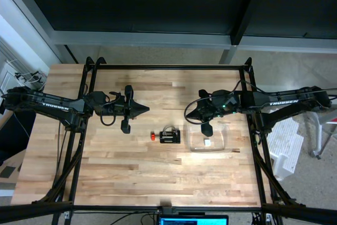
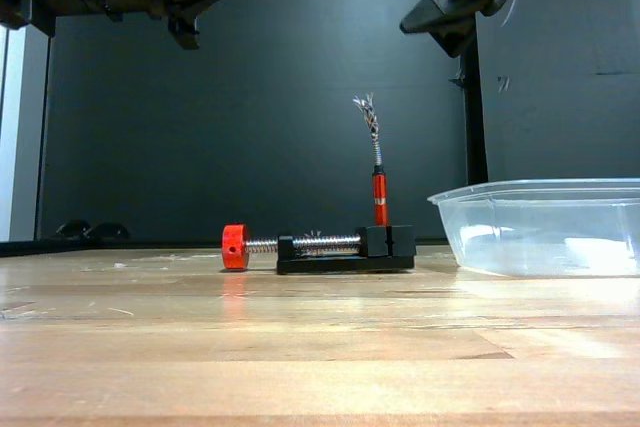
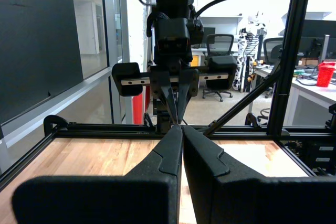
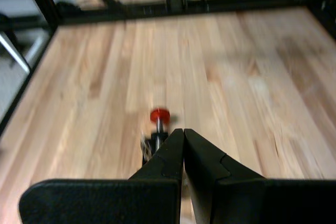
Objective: Remove the RCA connector from the receptacle and place in the container
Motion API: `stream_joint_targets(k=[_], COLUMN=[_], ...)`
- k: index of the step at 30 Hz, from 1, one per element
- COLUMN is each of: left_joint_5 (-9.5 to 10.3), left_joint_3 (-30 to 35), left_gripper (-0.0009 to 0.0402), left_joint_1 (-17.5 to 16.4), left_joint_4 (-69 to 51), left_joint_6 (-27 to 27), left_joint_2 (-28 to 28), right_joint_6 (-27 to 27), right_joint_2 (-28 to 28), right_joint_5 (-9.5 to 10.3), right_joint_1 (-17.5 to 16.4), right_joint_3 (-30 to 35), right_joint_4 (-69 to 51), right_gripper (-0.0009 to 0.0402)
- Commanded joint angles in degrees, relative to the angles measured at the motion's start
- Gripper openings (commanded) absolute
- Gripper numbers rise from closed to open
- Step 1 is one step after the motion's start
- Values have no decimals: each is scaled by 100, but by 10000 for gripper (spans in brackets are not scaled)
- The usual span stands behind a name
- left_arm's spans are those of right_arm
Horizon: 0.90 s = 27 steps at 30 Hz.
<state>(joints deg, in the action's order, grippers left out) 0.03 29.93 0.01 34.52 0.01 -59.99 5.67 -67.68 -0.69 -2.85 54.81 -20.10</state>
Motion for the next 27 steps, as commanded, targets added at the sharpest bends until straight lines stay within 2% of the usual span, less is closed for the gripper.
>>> stream_joint_targets(k=[1, 6, 9, 13, 19, 27], left_joint_5=[0, 0, 0, 0, 0, 0], left_joint_3=[2, 2, 2, 2, 2, 2], left_gripper=[0, 0, 0, 0, 0, 0], left_joint_1=[-2, 0, -2, 0, 0, -2], left_joint_4=[2, 2, 2, 2, 2, 2], left_joint_6=[0, 0, 0, 0, 0, 0], left_joint_2=[-2, -2, -2, -2, -2, -2], right_joint_6=[-7, -11, -13, -13, -7, 251], right_joint_2=[-323, -807, -1067, -1364, -1720, -2061], right_joint_5=[-151, -192, -337, -424, -428, -448], right_joint_1=[-107, -195, -271, -334, -404, -525], right_joint_3=[398, 955, 1237, 1547, 1845, 1897], right_joint_4=[-531, -1353, -1777, -2236, -2636, -2673], right_gripper=[0, 0, 0, 0, 0, 10])
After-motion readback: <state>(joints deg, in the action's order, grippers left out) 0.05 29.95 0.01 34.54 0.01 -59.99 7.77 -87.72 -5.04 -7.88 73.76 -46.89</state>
